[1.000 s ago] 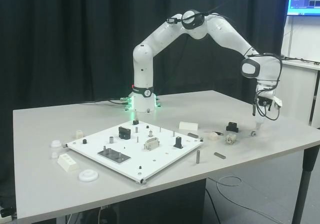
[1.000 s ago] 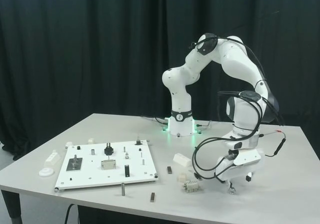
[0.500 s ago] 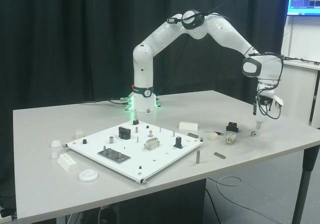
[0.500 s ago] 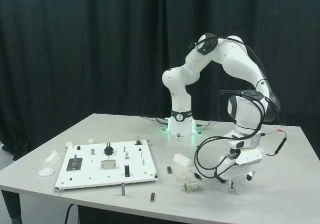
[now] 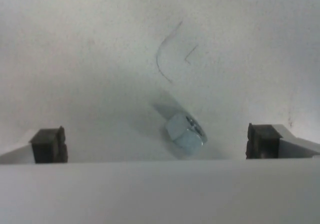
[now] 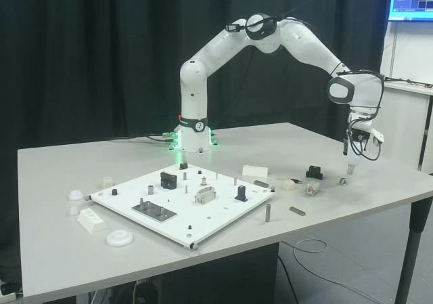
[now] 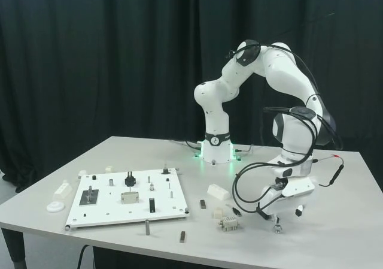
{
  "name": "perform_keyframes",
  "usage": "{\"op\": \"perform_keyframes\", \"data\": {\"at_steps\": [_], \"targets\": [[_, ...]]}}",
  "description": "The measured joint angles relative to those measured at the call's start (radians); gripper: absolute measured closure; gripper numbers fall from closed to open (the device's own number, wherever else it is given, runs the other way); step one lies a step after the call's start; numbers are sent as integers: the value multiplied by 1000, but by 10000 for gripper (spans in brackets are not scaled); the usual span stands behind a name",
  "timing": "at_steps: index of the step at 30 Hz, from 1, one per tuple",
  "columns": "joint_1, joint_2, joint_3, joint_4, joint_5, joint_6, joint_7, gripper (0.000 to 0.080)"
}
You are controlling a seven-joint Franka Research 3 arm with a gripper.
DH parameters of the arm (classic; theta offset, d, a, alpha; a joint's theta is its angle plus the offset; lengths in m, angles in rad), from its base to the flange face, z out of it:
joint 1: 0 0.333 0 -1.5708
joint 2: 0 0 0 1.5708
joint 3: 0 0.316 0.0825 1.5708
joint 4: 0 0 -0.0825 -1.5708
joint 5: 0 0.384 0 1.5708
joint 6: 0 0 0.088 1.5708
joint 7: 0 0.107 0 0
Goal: Remove round peg 2.
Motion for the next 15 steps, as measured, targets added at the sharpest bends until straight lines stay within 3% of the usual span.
{"op": "perform_keyframes", "data": {"at_steps": [10, 15], "targets": [[0, 0, -20, 6, -3, -16, 29, 3], [1, 0, -40, 13, -36, -50, 57, 3]]}}
